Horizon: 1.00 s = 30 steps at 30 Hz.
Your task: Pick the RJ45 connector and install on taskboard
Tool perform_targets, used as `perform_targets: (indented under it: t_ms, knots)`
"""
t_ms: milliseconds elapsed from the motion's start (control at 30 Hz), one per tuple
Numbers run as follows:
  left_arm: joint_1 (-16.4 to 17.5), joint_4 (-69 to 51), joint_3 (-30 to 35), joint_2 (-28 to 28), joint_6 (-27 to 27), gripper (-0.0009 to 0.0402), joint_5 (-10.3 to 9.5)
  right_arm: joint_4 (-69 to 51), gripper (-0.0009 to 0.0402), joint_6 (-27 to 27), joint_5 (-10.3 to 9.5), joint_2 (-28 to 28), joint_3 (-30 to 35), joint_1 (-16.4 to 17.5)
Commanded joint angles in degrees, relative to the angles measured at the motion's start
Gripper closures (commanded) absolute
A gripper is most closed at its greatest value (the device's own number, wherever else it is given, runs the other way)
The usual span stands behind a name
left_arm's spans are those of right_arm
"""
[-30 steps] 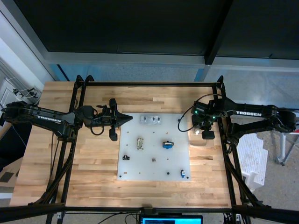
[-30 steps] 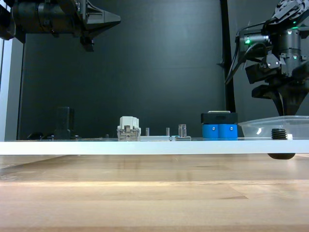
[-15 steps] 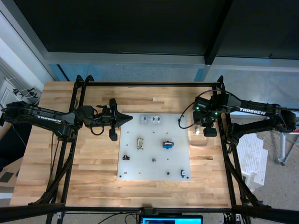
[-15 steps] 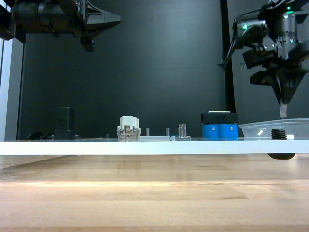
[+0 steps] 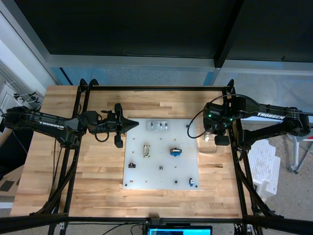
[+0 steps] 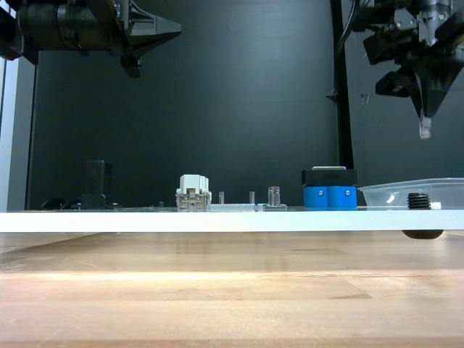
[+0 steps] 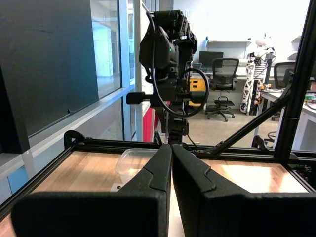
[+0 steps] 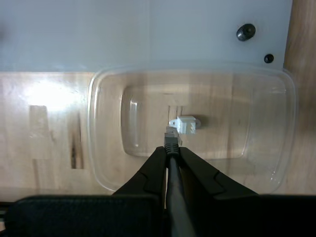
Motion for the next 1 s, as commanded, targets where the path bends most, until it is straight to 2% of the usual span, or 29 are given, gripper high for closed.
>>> perform_targets:
  t_ms: [33, 167, 267, 367, 633, 1000]
  knots:
    - [0.0, 0.0, 0.0, 0.0, 0.0, 0.0393, 0.02, -0.6, 0.0393, 0.5, 0.15, 0.0, 0.6, 1.0]
    - [0.0, 0.0, 0.0, 0.0, 0.0, 0.0393, 0.02, -0.9, 0.0393, 3.2, 0.90, 0.0, 0.5, 3.6]
    - [0.0, 0.0, 0.0, 0.0, 0.0, 0.0393, 0.00, -0.9, 0.0393, 7.1, 2.25, 0.2, 0.5, 8.4]
    - [0.0, 0.0, 0.0, 0.0, 0.0, 0.0393, 0.00, -0.9, 0.0393, 11.1, 2.05, 0.5, 0.5, 12.7]
    - [0.0, 0.0, 0.0, 0.0, 0.0, 0.0393, 0.02, 0.2, 0.0393, 22.2, 2.08, 2.7, 0.5, 21.1]
    - [0.0, 0.0, 0.0, 0.0, 0.0, 0.0393, 0.02, 8.2, 0.0393, 34.6, 1.57, 10.1, 1.2, 32.2]
